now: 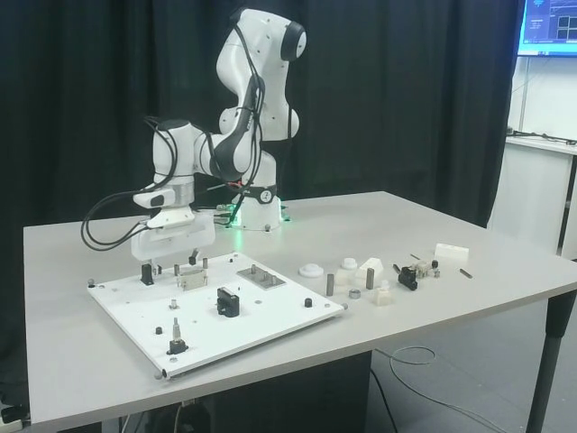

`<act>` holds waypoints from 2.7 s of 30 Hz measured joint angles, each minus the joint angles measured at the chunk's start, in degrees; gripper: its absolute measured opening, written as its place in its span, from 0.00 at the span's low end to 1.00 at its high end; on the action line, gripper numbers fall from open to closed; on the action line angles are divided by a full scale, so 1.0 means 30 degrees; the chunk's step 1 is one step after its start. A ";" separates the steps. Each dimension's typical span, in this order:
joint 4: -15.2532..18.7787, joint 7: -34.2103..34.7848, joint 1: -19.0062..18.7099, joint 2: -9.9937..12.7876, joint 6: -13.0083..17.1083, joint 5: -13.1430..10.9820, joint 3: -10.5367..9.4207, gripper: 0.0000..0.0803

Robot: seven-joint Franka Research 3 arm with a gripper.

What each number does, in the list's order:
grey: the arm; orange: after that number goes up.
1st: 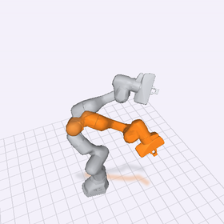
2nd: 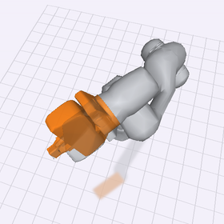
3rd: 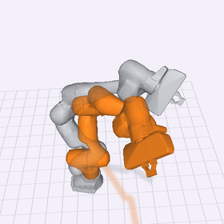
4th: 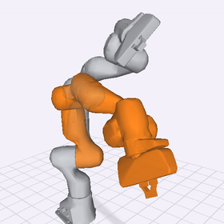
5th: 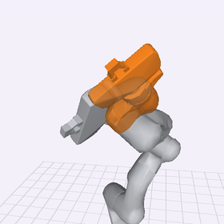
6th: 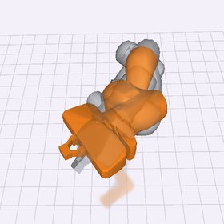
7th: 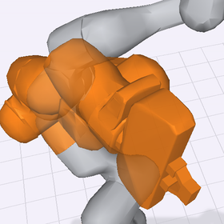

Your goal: Remove square peg 3.

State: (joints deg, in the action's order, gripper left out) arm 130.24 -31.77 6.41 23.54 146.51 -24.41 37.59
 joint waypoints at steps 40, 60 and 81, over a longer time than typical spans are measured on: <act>-0.0124 -0.0207 0.0028 0.0221 -0.0274 -0.0001 -0.0011 0.29; -0.0124 -0.0197 0.0000 0.0158 -0.0309 0.0000 0.0021 0.09; -0.0109 -0.0198 -0.0061 -0.1992 -0.1942 0.1295 0.0762 0.09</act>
State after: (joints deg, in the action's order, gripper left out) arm 129.91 -32.36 6.22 17.56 140.68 -20.53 39.88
